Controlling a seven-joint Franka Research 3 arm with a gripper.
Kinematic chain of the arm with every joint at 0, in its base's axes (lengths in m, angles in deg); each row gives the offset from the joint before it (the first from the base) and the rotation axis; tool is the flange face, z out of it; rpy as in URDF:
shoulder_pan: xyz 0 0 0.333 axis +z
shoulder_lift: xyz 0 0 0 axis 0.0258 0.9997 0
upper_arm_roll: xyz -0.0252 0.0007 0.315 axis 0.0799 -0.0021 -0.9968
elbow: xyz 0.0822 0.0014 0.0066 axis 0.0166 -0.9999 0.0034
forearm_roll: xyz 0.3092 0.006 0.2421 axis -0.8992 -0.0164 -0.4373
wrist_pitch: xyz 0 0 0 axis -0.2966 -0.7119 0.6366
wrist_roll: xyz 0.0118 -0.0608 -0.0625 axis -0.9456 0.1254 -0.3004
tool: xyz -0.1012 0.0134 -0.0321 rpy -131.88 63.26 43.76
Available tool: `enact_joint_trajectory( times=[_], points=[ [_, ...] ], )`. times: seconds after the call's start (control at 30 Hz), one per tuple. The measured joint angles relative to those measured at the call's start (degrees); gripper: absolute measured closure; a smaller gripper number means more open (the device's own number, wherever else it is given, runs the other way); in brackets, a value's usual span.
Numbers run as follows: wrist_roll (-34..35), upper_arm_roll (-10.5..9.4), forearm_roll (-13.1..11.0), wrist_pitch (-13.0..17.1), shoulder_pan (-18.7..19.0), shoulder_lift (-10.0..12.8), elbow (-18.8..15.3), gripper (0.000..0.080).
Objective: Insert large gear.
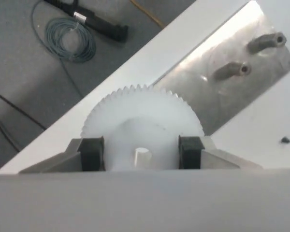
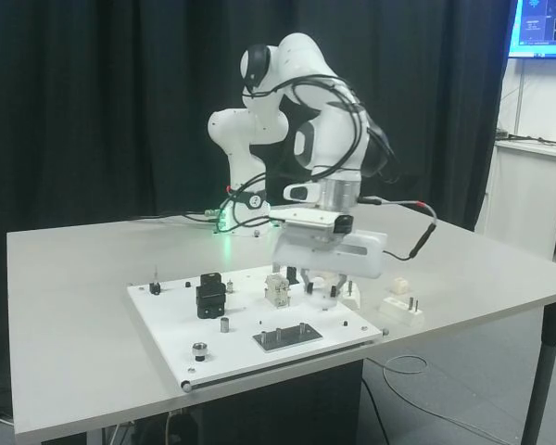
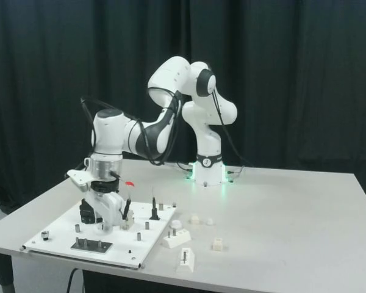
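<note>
Black pads (image 1: 92, 153) of the jaws (image 1: 141, 154) sit nearest the wrist camera, pressed against either side of the gear's hub, so the jaws are clenched on the white gear (image 1: 142, 128), which is held off the board. Its toothed rim stands up past the fingertips, and a bore shows in the hub between the pads

Beyond the gear the wrist view shows a white board (image 1: 261, 125) carrying a grey metal plate (image 1: 222, 82) with two pegs (image 1: 237, 70) standing on it; the gear is near the plate's edge but apart from the pegs. Past the board's edge lie the floor, a coiled green cable (image 1: 70, 38) and a black object (image 1: 94, 21)

From the room views the white arm (image 2: 306, 111) reaches from its base at the back of the desk (image 2: 74, 278) out over the board (image 2: 250, 324), wrist pointing down, the jaws (image 2: 322, 287) low above the board's middle. These views show other fixtures on the board, among them a black block (image 2: 210, 297), and small white parts (image 3: 186, 259) on the desk beside it, none visible from the wrist. The gear itself is hard to make out there
</note>
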Motion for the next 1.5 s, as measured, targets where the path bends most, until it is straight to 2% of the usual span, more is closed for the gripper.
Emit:
enact_joint_trajectory(
  times=[0.1,0.57,0.93,1.5],
  points=[
    [-1.43,0.0,-1.53,0.57,-0.78,0.52,0.01,0.0475],
    [-4.82,0.03,-5.01,2.2,-3.05,2.88,0.11,0.0475],
    [-5.7,0.06,-5.4,2.0,-3.21,3.15,0.11,0.0475],
    [-6.38,0.08,-5.45,0.12,-3.22,3.46,0.09,0.0475]
  ],
)
